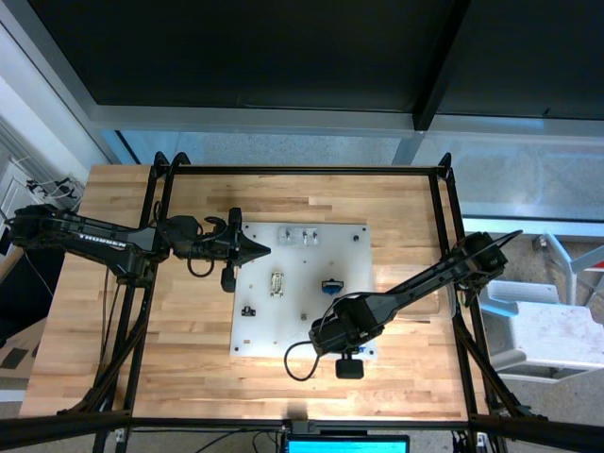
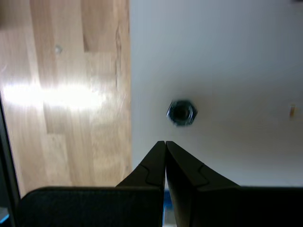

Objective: Unfasten the M12 fastener and place in the container

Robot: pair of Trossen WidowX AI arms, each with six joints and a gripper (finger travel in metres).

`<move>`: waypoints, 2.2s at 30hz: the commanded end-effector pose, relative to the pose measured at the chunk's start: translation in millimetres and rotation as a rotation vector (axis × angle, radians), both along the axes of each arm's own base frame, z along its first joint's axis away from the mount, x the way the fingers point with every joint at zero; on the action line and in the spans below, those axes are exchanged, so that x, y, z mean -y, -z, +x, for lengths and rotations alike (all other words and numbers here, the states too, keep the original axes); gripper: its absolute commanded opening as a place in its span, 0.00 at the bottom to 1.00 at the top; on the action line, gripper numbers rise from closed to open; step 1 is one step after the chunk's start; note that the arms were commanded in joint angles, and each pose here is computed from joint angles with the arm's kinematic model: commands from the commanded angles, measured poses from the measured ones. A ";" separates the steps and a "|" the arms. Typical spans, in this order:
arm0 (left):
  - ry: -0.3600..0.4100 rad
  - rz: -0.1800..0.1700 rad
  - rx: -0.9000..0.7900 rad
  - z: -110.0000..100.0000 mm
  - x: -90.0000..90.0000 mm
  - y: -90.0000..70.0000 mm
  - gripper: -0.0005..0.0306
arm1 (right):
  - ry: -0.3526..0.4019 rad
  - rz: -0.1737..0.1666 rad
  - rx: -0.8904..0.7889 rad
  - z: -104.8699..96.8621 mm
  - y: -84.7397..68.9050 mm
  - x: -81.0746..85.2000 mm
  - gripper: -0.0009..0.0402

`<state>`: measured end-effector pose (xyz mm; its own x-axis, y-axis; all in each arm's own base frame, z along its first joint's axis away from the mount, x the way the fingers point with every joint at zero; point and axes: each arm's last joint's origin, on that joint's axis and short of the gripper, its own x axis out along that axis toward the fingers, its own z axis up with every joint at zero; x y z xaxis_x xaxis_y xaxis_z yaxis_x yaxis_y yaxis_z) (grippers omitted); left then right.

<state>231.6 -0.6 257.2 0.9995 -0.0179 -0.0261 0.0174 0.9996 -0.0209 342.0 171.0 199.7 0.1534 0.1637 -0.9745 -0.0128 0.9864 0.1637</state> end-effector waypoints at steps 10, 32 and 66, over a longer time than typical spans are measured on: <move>0.000 0.000 0.001 0.0 -0.1 -0.2 0.02 | -0.005 -0.003 -0.005 6.8 17.7 -5.7 0.02; 0.000 0.000 0.001 0.0 0.0 -0.2 0.02 | 0.190 -0.212 0.014 -5.4 -1.8 7.7 0.02; 0.000 0.000 0.002 0.0 -0.1 -0.2 0.02 | 0.139 -0.009 -0.006 6.8 18.1 -7.1 0.02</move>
<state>231.7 -0.6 257.4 0.9995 -0.0179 -0.0250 0.0174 0.9996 -0.0208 348.8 178.2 181.7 0.1679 0.1349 -0.9765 0.1238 0.9799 0.1566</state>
